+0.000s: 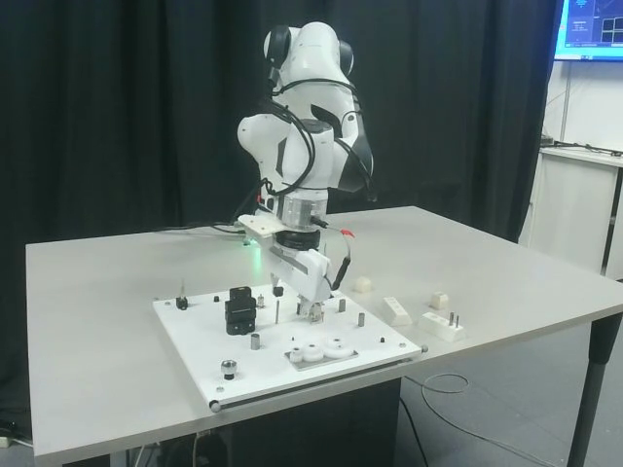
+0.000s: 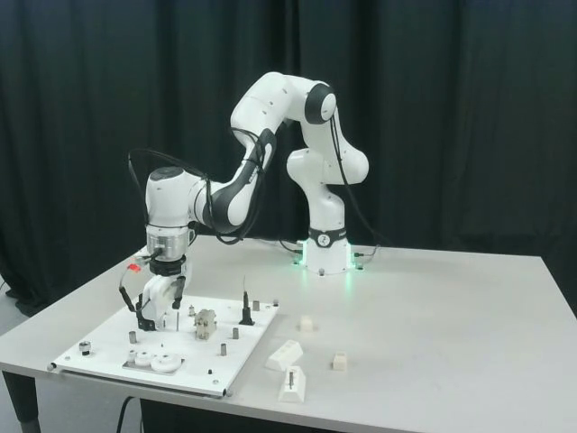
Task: Insert square peg 1.
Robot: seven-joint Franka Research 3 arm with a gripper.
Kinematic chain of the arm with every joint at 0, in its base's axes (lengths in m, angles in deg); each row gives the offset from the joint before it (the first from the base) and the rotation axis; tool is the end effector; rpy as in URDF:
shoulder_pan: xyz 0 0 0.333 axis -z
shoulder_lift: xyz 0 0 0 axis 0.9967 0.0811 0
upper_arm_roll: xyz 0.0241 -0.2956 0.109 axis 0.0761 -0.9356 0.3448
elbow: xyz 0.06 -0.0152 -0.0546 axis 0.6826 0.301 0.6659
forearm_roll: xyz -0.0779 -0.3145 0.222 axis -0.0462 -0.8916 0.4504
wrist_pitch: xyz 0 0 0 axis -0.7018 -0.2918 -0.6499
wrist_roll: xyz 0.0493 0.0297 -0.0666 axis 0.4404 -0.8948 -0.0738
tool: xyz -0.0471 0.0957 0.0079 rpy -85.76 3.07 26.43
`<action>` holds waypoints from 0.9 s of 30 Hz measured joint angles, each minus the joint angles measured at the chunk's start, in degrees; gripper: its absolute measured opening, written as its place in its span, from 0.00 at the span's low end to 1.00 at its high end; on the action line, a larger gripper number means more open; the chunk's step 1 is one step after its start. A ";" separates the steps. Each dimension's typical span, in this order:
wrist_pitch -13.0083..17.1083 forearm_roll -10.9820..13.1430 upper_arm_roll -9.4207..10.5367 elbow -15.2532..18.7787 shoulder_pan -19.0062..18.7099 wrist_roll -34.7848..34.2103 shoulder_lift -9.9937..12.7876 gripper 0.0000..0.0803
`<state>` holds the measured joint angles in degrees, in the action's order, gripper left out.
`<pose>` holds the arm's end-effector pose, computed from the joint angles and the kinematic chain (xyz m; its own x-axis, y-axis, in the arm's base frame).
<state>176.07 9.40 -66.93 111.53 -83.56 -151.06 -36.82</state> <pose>0.6152 -0.2421 0.2553 -0.6472 -0.7570 0.0900 -0.7622 0.6447 -0.0588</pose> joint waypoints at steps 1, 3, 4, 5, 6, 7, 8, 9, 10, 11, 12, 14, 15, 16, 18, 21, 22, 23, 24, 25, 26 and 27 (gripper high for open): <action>0.00 -0.02 -0.02 0.00 0.00 0.00 0.07 1.00; 0.00 -0.03 -0.06 0.00 0.00 0.00 0.20 1.00; 0.00 -0.03 -0.08 0.00 0.00 0.00 0.28 1.00; 0.01 -0.03 -0.09 0.00 0.00 0.00 0.34 1.00; 0.02 -0.03 -0.10 0.00 0.00 0.00 0.40 1.00; 0.03 -0.03 -0.10 0.00 0.00 0.00 0.45 1.00; 0.05 -0.03 -0.11 0.00 0.00 0.00 0.50 1.00; 0.07 -0.03 -0.11 0.00 0.00 0.00 0.55 1.00; 0.10 -0.03 -0.11 0.00 0.00 0.00 0.59 1.00; 0.11 -0.03 -0.11 0.00 0.00 0.00 0.62 1.00; 0.13 -0.03 -0.11 0.00 0.00 0.00 0.66 1.00; 0.16 -0.03 -0.11 0.00 0.00 0.00 0.71 1.00; 0.19 -0.03 -0.11 0.00 0.00 0.00 0.75 1.00; 0.24 -0.03 -0.11 0.00 0.00 0.00 0.79 1.00; 0.34 -0.03 -0.12 0.00 0.00 0.00 0.88 1.00; 0.52 -0.03 -0.13 -0.01 0.00 0.00 1.05 1.00; 0.59 -0.03 -0.14 -0.01 0.00 0.00 1.11 1.00; 0.65 -0.04 -0.15 -0.01 0.00 -0.01 1.15 1.00; 0.67 -0.08 -0.16 -0.03 0.00 -0.01 1.17 1.00; 0.68 -0.12 -0.17 -0.03 0.00 0.00 1.17 1.00; 0.70 -0.18 -0.19 -0.03 0.00 0.00 1.17 1.00; 0.72 -0.24 -0.20 -0.03 0.00 0.00 1.18 1.00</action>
<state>176.79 9.15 -67.13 111.50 -83.57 -151.06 -35.64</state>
